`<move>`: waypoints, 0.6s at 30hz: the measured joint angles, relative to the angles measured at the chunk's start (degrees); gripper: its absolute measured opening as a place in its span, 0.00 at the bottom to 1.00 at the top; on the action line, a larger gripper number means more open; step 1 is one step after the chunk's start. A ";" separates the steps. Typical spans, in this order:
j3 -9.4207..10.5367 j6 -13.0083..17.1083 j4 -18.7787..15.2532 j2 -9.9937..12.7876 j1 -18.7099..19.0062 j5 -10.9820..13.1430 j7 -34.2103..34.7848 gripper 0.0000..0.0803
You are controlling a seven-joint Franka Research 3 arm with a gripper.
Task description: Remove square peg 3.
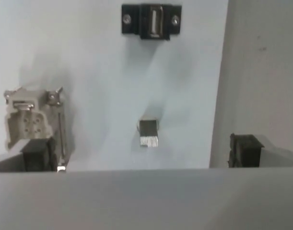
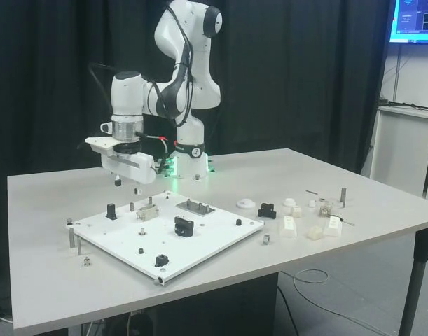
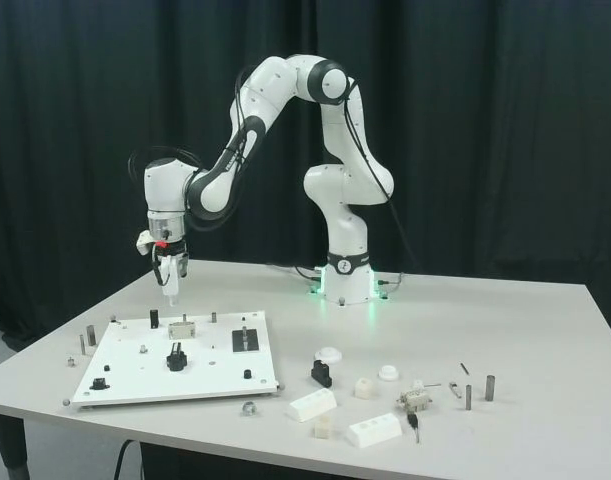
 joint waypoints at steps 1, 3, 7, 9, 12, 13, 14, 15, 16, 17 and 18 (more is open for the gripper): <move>-0.02 -0.31 0.00 0.04 -0.11 0.38 -0.04 1.00; -0.02 -0.83 -0.01 0.22 -0.47 1.13 -0.04 1.00; -0.03 -1.32 -0.05 0.86 -1.16 2.63 -0.04 1.00; -0.04 -1.37 -0.08 1.29 -1.44 3.39 0.00 1.00; -0.05 -1.42 -0.10 1.99 -1.72 4.52 0.05 1.00; -0.05 -1.45 -0.11 2.23 -1.78 4.84 0.05 1.00; -0.04 -1.48 -0.11 2.49 -1.81 5.10 0.05 1.00; -0.04 -1.51 -0.11 2.71 -1.81 5.30 0.05 1.00; -0.04 -1.55 -0.12 2.94 -1.80 5.54 0.05 1.00; -0.02 -1.59 -0.13 3.13 -1.79 5.73 0.05 1.00; 0.00 -1.62 -0.14 3.31 -1.77 5.86 0.05 1.00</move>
